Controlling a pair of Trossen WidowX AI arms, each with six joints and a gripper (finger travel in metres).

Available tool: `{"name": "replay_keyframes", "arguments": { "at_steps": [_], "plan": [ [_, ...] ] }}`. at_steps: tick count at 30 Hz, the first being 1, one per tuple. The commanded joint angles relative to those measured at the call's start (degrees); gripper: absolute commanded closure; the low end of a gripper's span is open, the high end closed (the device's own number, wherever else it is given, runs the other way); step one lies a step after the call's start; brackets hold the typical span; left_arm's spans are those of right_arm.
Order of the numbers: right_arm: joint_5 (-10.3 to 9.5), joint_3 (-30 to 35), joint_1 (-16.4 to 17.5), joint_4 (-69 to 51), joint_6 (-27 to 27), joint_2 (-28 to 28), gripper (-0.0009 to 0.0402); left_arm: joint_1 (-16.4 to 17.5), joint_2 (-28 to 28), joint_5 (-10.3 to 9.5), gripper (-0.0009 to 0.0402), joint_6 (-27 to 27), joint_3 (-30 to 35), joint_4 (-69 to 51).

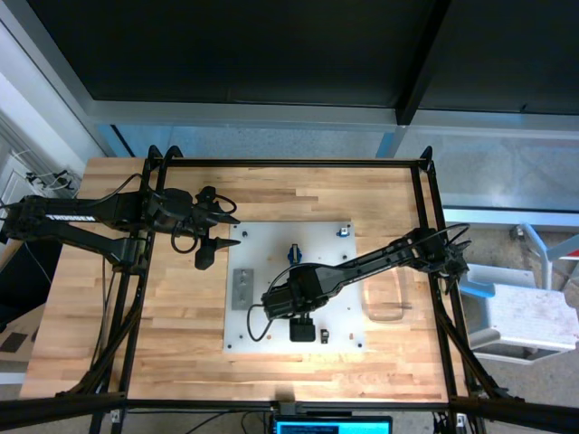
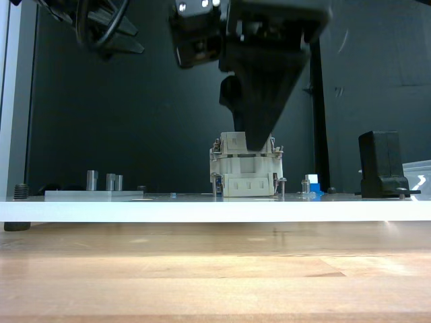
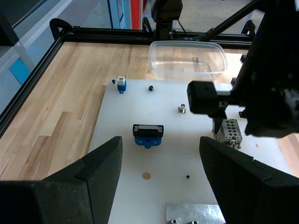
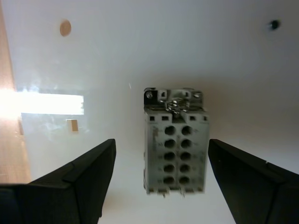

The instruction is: Pick the HAN10E connector and install in the HAN10E hub

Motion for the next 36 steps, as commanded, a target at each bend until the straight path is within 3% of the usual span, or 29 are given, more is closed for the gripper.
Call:
{"name": "replay_keyframes", "arguments": {
  "at_steps": [1, 11, 20, 36],
  "plan": [
    [-0.22, 0.11, 0.13, -0.68, 0.26, -0.79, 0.0095, 0.02, 0.0, 0.0, 0.0166, 0.0, -0.02, 0.04],
    [0.28, 0.11, 0.33, -3.04, 0.26, -5.42, 0.0059, 0.02, 0.0, 0.0, 0.0166, 0.0, -0.02, 0.02],
    [0.26, 0.09, 0.35, -4.2, 0.81, -9.11, 0.0054, 0.02, 0.0, 0.0, 0.0166, 0.0, -0.02, 0.02],
    [0.22, 0.09, 0.37, -6.16, 2.01, -9.49, 0.0054, 0.02, 0.0, 0.0, 0.0166, 0.0, -0.02, 0.04]
  ]
}}
